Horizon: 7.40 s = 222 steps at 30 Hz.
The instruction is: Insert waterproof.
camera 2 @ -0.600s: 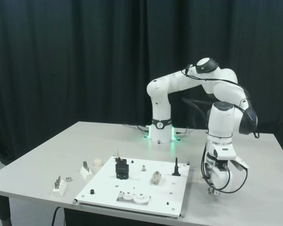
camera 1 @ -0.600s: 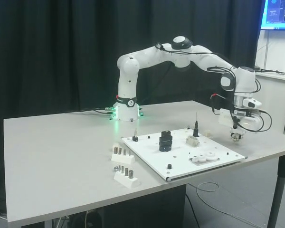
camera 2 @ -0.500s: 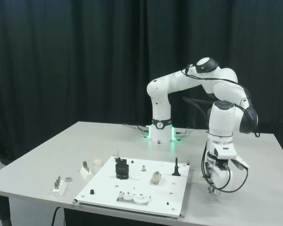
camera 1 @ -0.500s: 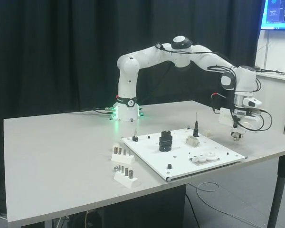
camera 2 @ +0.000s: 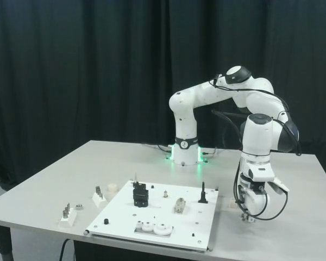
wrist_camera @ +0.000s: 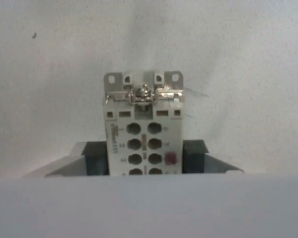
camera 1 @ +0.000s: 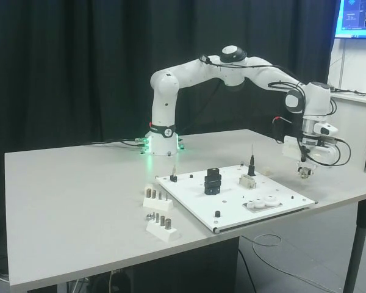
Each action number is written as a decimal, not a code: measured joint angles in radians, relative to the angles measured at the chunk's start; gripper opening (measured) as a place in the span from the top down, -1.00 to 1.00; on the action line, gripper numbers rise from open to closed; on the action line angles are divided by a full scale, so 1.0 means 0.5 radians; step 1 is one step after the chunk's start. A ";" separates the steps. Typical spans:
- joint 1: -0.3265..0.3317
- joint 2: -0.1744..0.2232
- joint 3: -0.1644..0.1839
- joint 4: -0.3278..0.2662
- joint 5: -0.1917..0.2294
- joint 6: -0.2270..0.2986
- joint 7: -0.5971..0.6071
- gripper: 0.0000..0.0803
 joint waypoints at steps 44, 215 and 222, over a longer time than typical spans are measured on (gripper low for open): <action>-0.001 0.000 -0.004 0.024 -0.021 -0.004 0.053 0.23; 0.160 0.051 -0.544 -1.085 0.298 -0.126 2.580 0.23; 0.136 0.052 -0.523 -1.050 0.298 -0.126 2.529 0.23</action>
